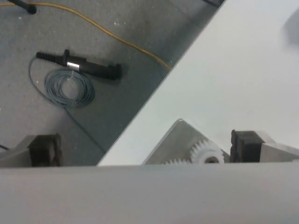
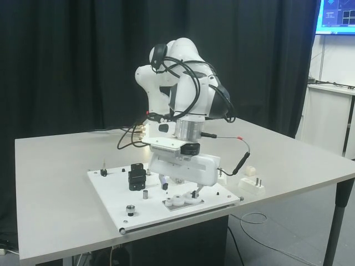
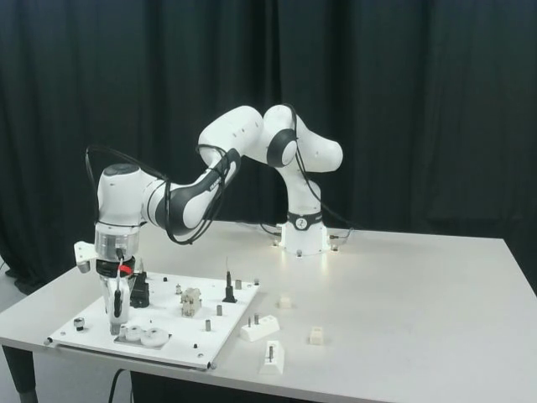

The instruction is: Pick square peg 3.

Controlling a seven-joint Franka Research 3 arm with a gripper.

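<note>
Pincer (image 1: 140, 151) low over the white board's (image 2: 113, 197) front edge — open, gripping nothing.
White gears (image 1: 207, 153) sit just beside one fingertip (image 1: 245, 145) — grey desk (image 2: 50, 166) beneath.

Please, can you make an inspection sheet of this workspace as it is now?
Surface: grey table carrying a white board.
Job's things: square peg 3 cannot be told apart among the small parts.
Clutter: white gears at the board's near edge; small white blocks loose on the table.
Grippers: gripper low over the board by the gears, holding nothing seen.
Cables: coiled grey cable on the floor; black cables along the arm.
Surroundings: black curtain behind.
</note>
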